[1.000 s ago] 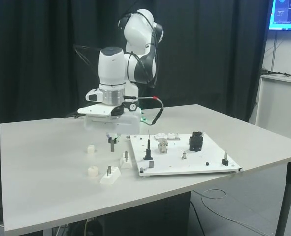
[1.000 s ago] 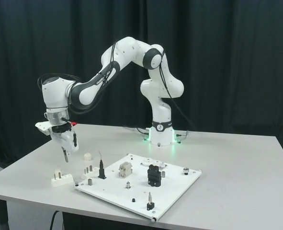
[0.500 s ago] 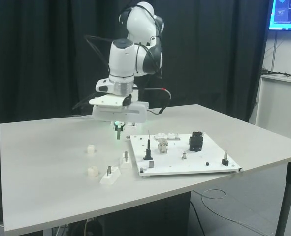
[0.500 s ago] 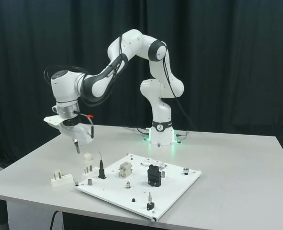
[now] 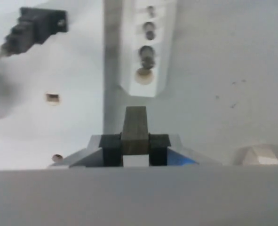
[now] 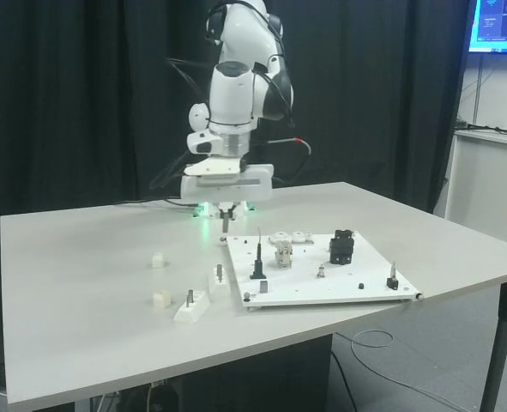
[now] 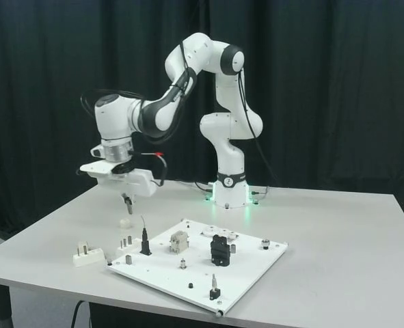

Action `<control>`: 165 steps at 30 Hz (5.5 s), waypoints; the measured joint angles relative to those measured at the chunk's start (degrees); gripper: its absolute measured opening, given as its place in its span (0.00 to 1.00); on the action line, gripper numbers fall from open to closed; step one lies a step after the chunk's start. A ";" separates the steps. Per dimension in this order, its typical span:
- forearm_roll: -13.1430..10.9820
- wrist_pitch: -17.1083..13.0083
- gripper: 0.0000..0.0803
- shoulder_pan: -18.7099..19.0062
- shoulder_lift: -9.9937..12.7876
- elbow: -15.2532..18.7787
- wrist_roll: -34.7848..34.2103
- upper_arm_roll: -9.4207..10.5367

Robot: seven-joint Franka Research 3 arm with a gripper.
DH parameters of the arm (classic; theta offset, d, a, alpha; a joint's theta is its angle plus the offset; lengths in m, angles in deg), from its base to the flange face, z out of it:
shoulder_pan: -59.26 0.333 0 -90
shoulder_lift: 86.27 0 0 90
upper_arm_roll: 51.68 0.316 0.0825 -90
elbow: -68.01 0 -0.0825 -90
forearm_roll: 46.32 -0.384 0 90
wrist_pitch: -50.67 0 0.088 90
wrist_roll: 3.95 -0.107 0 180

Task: Insert square peg 3.

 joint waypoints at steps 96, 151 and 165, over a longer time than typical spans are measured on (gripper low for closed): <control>1.06 -39.12 0.14 12.39 -4.08 28.68 -6.75 0.44; -3.25 -38.77 0.14 12.11 -4.04 28.55 -4.71 0.47; -7.25 -37.66 0.14 11.76 -3.79 27.99 -7.34 0.39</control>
